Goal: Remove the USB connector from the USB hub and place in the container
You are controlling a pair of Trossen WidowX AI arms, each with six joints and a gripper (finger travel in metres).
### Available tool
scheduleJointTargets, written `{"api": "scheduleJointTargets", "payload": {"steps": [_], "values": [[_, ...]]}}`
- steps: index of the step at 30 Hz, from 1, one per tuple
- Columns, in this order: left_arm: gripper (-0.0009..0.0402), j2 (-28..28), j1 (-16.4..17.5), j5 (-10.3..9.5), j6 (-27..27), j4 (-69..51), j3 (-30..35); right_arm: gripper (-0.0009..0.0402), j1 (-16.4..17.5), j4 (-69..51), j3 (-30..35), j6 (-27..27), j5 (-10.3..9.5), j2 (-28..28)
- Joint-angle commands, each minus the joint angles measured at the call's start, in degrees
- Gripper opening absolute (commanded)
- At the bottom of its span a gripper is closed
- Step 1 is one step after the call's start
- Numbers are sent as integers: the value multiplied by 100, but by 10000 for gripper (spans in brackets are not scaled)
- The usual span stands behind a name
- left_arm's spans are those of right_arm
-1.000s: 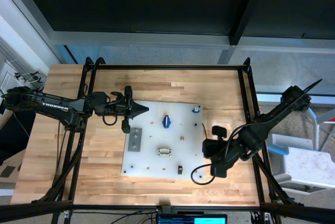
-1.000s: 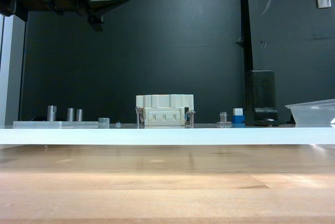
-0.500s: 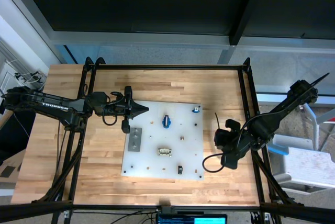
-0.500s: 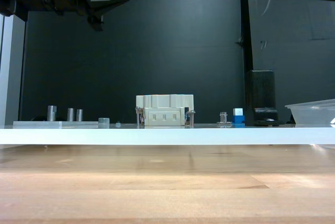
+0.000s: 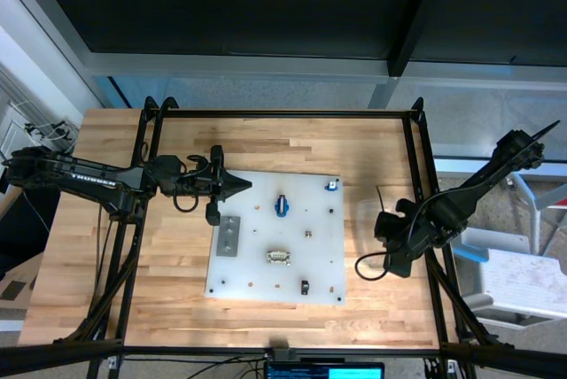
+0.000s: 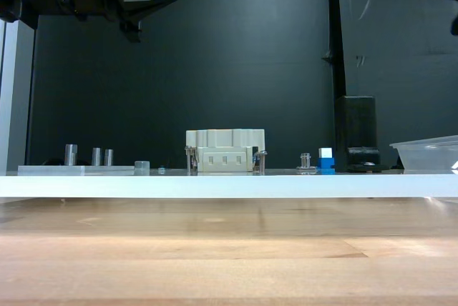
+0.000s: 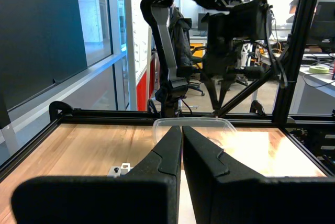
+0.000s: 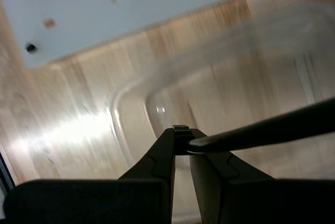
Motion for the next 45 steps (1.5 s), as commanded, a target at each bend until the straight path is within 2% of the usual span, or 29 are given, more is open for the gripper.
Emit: {"api": "scheduleJointTargets", "payload": {"steps": [1, 15, 31, 37, 45], "values": [[1, 0, 2, 2, 2, 0, 0, 0, 15, 11, -212, 136, -129, -120], [1, 0, 0, 2, 2, 0, 0, 4, 35, 15, -501, 149, -151, -240], [1, 0, 0, 2, 2, 0, 0, 112, 37, 33, -549, 306, -142, -223], [1, 0, 0, 2, 2, 0, 0, 130, 37, 35, -549, 306, -142, -223], [1, 0, 2, 2, 2, 0, 0, 133, 35, 46, -549, 317, -142, -223]]}}
